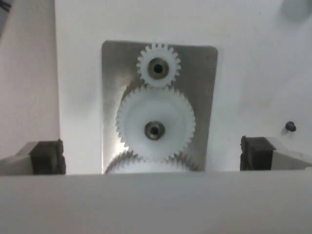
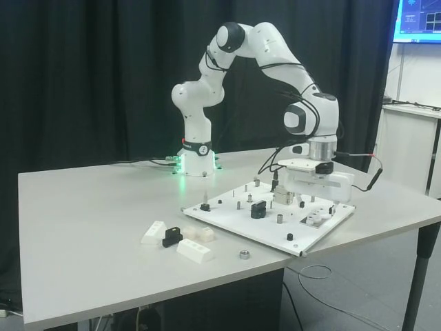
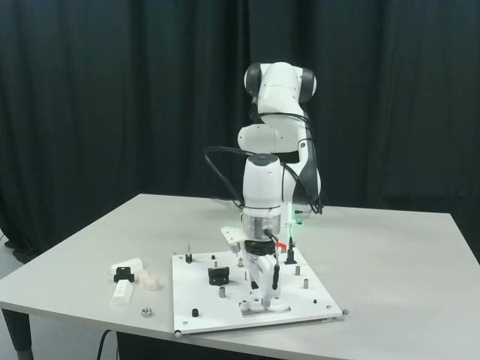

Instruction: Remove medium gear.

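My gripper (image 1: 152,155) wide open, empty, above gear train on grey plate (image 1: 201,83) of white board (image 2: 227,219). Medium gear (image 1: 155,124) seated on shaft, meshed with small gear (image 1: 158,65). Likely light, rigid plastic; pinch toothed rim, lift straight.

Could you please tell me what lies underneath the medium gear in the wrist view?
The medium gear sits on a grey metal plate recessed in the white board. The plate directly beneath the gear is covered, as is most of the neighbouring large gear.
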